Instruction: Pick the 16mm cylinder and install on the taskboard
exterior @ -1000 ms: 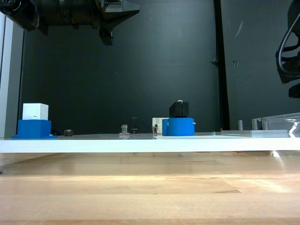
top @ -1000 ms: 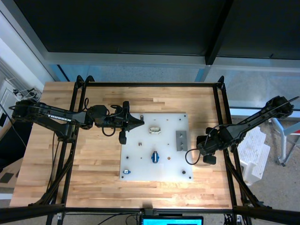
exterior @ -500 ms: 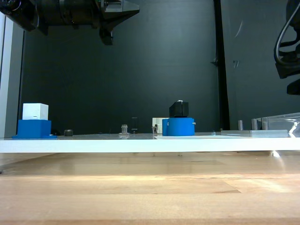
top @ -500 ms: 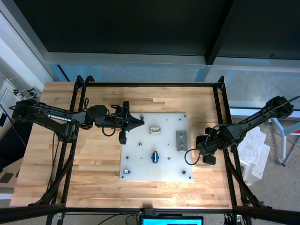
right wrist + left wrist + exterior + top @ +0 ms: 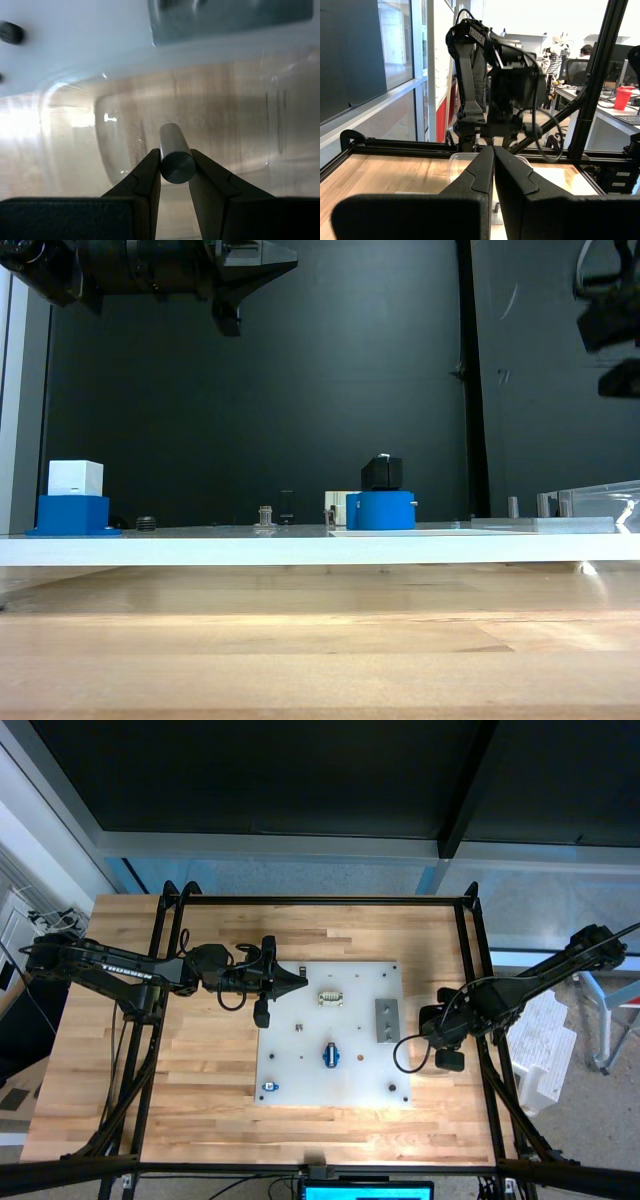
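Wooden counter [image 5: 200,1060], taskboard [image 5: 310,1080] centred. Grips 16mm cylinder [image 5: 175,155] in right jaws at board's 3 o'clock: picked, not installed. Parks left jaws closed, empty, at 10 o'clock.

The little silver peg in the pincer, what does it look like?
The 16mm cylinder is a short, plain, smooth grey metal rod with a flat round end. The right pincer clamps it between both fingers, held above a clear tray beside the taskboard. The left pincer hangs shut over the taskboard's opposite side.
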`<state>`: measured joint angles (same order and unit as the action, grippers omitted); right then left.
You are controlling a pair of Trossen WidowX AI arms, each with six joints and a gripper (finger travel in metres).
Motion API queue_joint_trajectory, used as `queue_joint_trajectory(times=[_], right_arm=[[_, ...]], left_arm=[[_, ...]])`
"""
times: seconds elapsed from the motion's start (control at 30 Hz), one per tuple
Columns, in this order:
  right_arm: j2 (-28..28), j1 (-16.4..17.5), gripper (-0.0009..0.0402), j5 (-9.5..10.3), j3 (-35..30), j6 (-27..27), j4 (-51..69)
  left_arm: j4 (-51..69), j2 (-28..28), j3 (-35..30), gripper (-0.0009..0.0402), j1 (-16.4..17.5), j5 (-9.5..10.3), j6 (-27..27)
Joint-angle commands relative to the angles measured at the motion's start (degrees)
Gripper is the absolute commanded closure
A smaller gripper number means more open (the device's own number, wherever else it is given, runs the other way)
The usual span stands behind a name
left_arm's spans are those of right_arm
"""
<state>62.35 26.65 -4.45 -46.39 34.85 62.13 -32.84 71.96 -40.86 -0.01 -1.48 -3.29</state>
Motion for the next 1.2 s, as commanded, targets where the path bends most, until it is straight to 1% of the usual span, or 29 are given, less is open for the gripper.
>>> queue_joint_trajectory(times=[0.03,0.23,0.37,0.6,0.83,1.03,1.2], right_arm=[[0.0,0.0,0.0393,-0.07,-3.5,-1.1,1.9],[0.0,0.0,0.0393,-0.13,-9.3,-2.4,6.5],[0.0,0.0,0.0393,-0.33,-11.5,-3.7,8.7],[0.0,0.0,0.0393,-0.48,-12.0,-4.9,10.7],[0.3,0.0,0.0393,-0.48,-12.0,-8.0,11.0],[3.5,-0.2,0.0393,-0.46,-12.0,-11.5,10.3],[7.2,-0.7,0.0393,-0.44,-12.5,-11.9,8.3]], left_arm=[[0.0,0.0,0.0,0.0393,0.0,0.0,0.0],[0.0,0.0,0.0,0.0393,0.0,0.0,0.0],[0.0,0.0,0.0,0.0393,0.0,0.0,0.0],[0.0,0.0,0.0,0.0393,0.0,0.0,0.0],[0.0,0.0,0.0,0.0393,0.0,0.0,0.0],[0.0,0.0,0.0,0.0393,0.0,-0.02,0.0],[0.0,0.0,0.0,0.0393,0.0,0.0,0.0]])
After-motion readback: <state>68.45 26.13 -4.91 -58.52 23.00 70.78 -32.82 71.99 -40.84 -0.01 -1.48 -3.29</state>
